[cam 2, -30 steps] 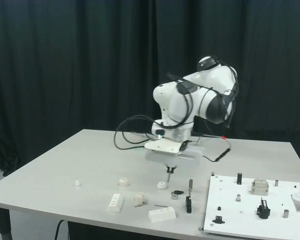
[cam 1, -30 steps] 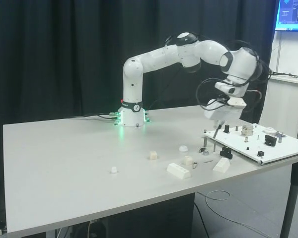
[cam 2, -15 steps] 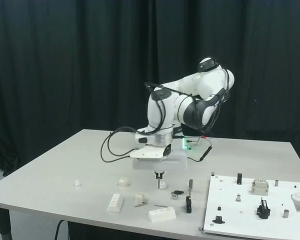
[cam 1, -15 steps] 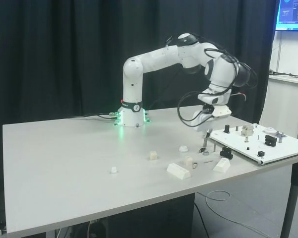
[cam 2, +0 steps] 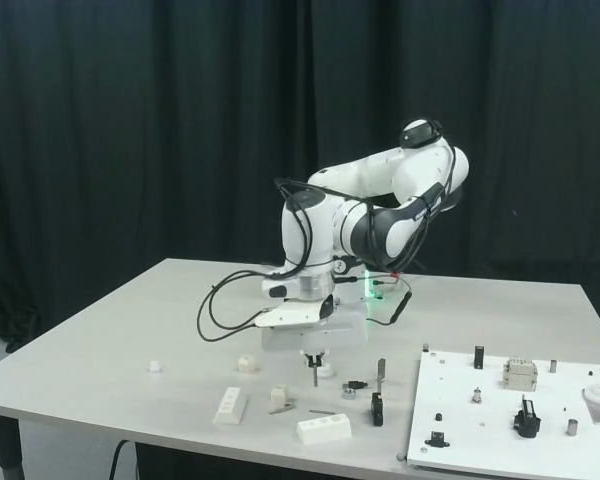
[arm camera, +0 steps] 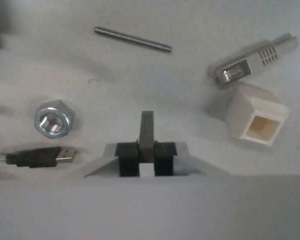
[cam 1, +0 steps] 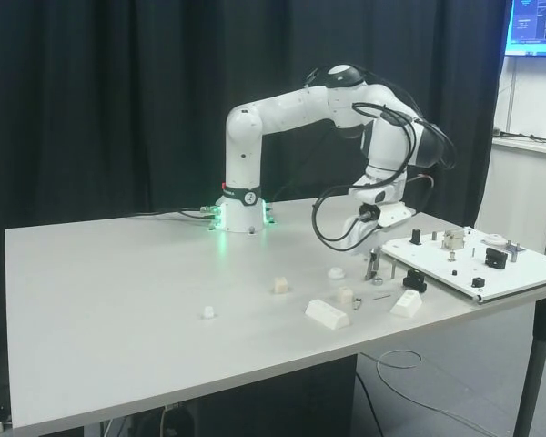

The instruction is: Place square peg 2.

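The gripper [arm camera: 147, 159] is hanging low over the grey counter [cam 1: 118, 282], its two black fingers [arm camera: 126, 159] closing on a thin grey square peg [arm camera: 146, 134] that is sticking out from between them, pointing down toward the counter. Taking the steel hex nut [arm camera: 54, 118] as the landmark: in the wrist view the peg is sitting near the nut, a black USB plug [arm camera: 40, 157] is lying just beside the nut, a slim metal pin [arm camera: 132, 39] is lying well apart from it, and a white socket block [arm camera: 256, 115] with an Ethernet plug [arm camera: 252, 59] just beside it are lying farther off, beyond the peg. In the second room view the gripper [cam 2: 314, 362] is hovering over the scattered small parts, and the white assembly board [cam 2: 510, 415] is lying well apart from the nut, at the counter's edge. The white arm [cam 1: 291, 105] is reaching out from its green-lit base [cam 1: 241, 216].
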Motion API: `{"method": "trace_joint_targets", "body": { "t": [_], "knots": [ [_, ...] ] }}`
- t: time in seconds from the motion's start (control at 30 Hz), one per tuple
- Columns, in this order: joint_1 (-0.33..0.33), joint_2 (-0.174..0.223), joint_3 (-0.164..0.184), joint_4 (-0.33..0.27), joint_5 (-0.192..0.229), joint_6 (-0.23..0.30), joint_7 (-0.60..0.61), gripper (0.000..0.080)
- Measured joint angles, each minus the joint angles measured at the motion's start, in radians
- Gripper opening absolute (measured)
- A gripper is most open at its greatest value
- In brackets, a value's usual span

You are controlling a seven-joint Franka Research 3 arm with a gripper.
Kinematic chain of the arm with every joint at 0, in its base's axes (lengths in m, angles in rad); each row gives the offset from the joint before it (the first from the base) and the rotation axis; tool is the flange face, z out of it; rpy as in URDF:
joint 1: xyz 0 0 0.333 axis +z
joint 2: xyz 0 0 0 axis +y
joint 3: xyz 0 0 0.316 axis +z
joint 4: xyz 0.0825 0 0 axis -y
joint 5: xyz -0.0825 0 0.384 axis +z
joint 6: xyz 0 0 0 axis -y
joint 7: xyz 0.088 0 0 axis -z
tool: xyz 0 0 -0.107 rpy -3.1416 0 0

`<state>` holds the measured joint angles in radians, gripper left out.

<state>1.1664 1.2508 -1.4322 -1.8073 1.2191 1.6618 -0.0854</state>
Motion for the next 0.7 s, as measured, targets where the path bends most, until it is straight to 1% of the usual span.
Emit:
{"method": "trace_joint_targets", "body": {
  "t": [0.23,0.4,0.43,0.57,0.6,0.7],
  "knots": [
    [0.030,0.000,0.003,-0.047,0.031,0.032,-0.028,0.0059],
    [0.049,0.001,0.007,-0.073,0.042,0.055,-0.034,0.0059],
    [0.053,0.001,0.008,-0.078,0.043,0.058,-0.034,0.0173],
    [0.062,0.001,0.010,-0.088,0.046,0.071,-0.034,0.0173],
    [0.064,0.001,0.011,-0.090,0.046,0.074,-0.034,0.0554],
    [0.069,0.001,0.011,-0.095,0.046,0.079,-0.034,0.0554]
  ]
}}
